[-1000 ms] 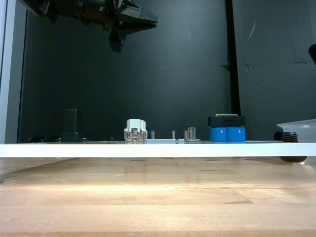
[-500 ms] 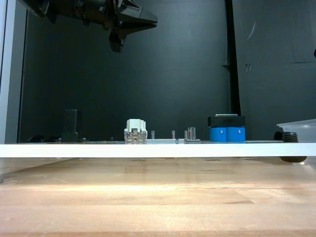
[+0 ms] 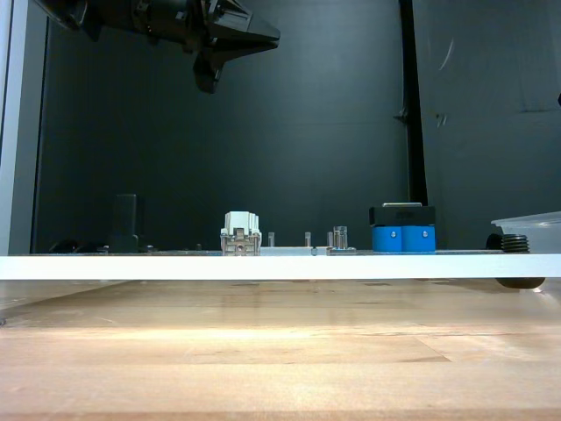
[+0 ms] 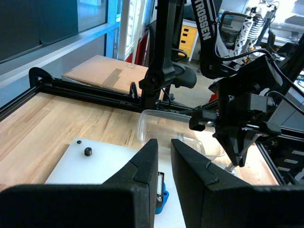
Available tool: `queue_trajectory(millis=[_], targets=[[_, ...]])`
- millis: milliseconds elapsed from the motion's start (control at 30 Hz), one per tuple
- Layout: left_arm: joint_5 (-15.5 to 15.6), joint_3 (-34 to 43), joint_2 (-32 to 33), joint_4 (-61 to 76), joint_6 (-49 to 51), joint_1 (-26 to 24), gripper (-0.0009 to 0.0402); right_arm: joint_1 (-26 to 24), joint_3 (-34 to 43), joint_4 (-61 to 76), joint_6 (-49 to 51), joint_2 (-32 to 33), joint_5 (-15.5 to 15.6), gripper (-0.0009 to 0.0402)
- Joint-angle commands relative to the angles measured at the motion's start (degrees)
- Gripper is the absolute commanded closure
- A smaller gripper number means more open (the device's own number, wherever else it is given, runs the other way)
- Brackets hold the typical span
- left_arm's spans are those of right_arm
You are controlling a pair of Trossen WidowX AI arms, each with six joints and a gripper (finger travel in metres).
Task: Pick the RJ45 connector and install on the taskboard
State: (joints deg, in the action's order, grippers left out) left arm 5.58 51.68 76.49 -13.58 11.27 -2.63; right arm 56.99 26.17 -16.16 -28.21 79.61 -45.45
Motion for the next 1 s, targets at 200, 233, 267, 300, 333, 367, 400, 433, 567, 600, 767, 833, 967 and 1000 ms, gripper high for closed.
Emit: queue_trajectory(millis=[200, 233, 267, 300, 333, 367, 400, 433, 567, 600, 767, 833, 967, 1000], targets=[[0.0, 0.0, 0.0, 0.0, 0.0, 0.0, 0.0358, -0.1, -0.2, 0.0, 0.1, 0.0, 0.0, 0.0393], [0.0, 0.0, 0.0, 0.0, 0.0, 0.0, 0.0358, -0.2, -0.2, 0.0, 0.1, 0.0, 0.0, 0.0393], [0.0, 0.0, 0.0, 0.0, 0.0, 0.0, 0.0358, -0.4, -0.2, 0.0, 0.1, 0.0, 0.0, 0.0393], [0.0, 0.0, 0.0, 0.0, 0.0, 0.0, 0.0358, -0.4, -0.2, 0.0, 0.1, 0.0, 0.0, 0.0393], [0.0, 0.0, 0.0, 0.0, 0.0, 0.0, 0.0358, -0.4, -0.2, 0.0, 0.1, 0.0, 0.0, 0.0393], [0.0, 0.0, 0.0, 0.0, 0.0, 0.0, 0.0358, -0.4, -0.2, 0.0, 0.1, 0.0, 0.0, 0.0393], [0.0, 0.0, 0.0, 0.0, 0.0, 0.0, 0.0358, -0.4, -0.2, 0.0, 0.1, 0.0, 0.0, 0.0393], [0.0, 0.0, 0.0, 0.0, 0.0, 0.0, 0.0358, -0.4, -0.2, 0.0, 0.1, 0.0, 0.0, 0.0393], [0.0, 0.0, 0.0, 0.0, 0.0, 0.0, 0.0358, -0.5, -0.2, 0.0, 0.1, 0.0, 0.0, 0.0393], [0.0, 0.0, 0.0, 0.0, 0.0, 0.0, 0.0358, -0.5, -0.2, 0.0, 0.1, 0.0, 0.1, 0.0393], [0.0, 0.0, 0.0, 0.0, 0.0, 0.0, 0.0358, -0.5, 0.1, -0.2, 0.1, 0.3, 0.5, 0.0393], [0.0, 0.0, 0.0, 0.0, 0.0, 0.0, 0.0358, -0.5, 0.1, -1.1, 0.2, 0.8, 0.6, 0.0393], [0.0, 0.0, 0.0, 0.0, 0.0, 0.0, 0.0358, -0.5, 0.1, -2.3, 0.2, 1.8, 1.1, 0.0393], [0.0, 0.0, 0.0, 0.0, 0.0, 0.0, 0.0358, -0.5, 0.1, -2.3, 0.2, 1.8, 1.1, 0.0393]])
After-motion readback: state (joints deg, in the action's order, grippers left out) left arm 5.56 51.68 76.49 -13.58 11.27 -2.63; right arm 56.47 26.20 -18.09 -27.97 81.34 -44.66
